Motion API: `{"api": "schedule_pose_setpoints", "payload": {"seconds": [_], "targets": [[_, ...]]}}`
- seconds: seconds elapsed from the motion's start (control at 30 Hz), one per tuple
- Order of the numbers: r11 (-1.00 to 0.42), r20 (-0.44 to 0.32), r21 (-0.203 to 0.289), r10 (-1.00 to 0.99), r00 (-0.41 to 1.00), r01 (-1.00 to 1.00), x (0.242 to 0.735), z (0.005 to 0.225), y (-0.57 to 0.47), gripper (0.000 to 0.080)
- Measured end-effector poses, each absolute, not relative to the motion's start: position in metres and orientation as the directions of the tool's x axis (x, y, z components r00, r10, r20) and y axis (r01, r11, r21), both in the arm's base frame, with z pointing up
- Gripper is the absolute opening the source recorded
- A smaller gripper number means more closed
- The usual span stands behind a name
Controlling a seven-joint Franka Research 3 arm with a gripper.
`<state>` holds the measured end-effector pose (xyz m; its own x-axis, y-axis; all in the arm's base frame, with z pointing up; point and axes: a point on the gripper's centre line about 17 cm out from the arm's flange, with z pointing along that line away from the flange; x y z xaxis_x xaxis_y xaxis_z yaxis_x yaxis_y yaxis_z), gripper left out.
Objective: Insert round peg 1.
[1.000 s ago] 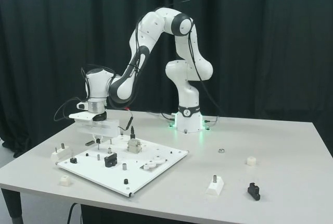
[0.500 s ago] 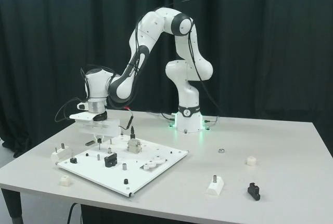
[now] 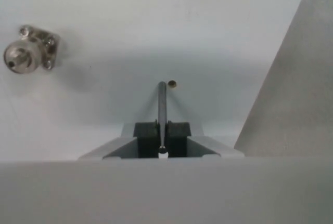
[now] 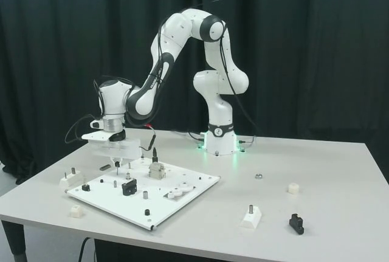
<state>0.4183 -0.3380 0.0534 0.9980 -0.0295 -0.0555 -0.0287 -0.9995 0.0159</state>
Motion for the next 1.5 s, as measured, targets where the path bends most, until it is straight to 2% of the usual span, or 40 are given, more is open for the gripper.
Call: {"api": "schedule_pose_setpoints", "payload": {"seconds": [1.5], "targets": [[-0.999,-0.069,0.003,-0.032,0.997,-0.032,0.4114,0.0533,-0.3382,0.0032]]}}
